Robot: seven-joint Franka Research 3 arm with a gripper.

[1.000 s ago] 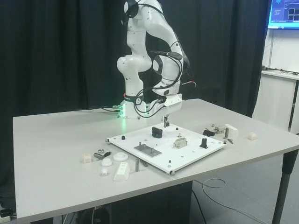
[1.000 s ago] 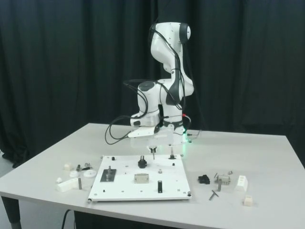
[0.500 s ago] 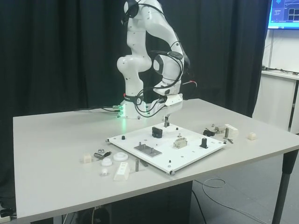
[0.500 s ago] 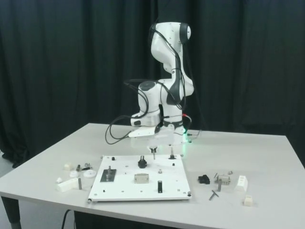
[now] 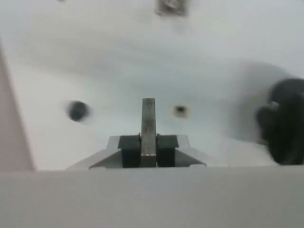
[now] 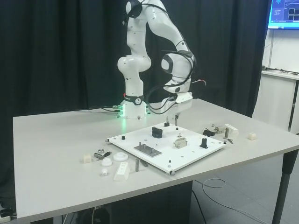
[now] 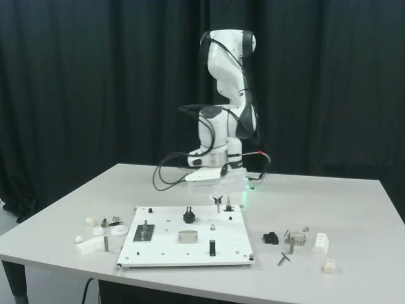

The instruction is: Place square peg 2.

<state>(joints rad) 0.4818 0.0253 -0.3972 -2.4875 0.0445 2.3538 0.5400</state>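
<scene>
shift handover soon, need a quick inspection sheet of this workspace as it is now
surface: grey table, carrying a white board near its front edge.
job's things: square peg clamped upright in the pincer, above the board's far side, near a small hole.
clutter: loose white and grey parts on the table at one side of the board, more small parts at the other; black fixtures on the board.
grippers: pincer shut on the peg.
cables: black cables looping off the arm's wrist.
surroundings: black curtain behind; a screen and a white counter at the room's edge.
</scene>
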